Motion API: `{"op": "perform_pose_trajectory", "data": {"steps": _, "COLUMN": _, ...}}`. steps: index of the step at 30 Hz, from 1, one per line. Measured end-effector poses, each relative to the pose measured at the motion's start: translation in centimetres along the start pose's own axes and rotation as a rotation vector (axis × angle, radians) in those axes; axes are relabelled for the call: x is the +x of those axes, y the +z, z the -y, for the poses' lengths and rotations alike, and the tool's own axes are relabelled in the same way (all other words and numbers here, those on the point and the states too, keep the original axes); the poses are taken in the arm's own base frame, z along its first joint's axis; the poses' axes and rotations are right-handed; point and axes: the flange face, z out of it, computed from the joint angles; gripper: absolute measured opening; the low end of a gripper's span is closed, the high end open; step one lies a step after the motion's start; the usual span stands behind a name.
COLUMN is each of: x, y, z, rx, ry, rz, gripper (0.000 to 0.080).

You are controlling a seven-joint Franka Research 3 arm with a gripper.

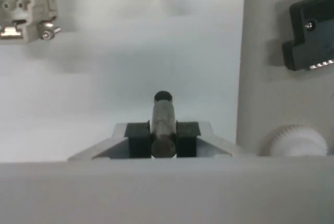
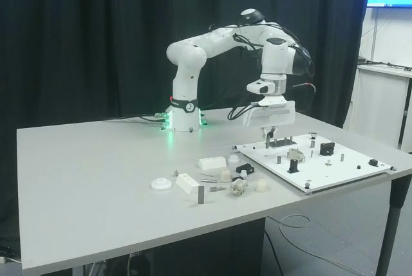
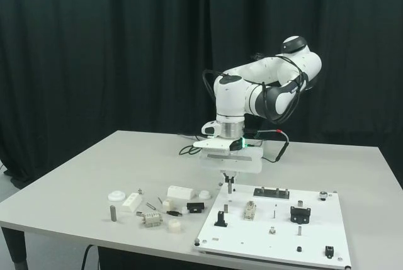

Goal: Place round peg 3.

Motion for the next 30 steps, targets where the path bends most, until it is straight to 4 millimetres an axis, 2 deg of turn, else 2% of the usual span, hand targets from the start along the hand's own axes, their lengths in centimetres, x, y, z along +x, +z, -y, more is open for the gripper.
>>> {"op": "perform_pose_trajectory", "data": {"steps": 30, "x": -0.03, "y": -0.2, "z": -0.03, "rx": -0.004, "ry": 0.031, "rz": -0.006, "gripper": 0.0099}}
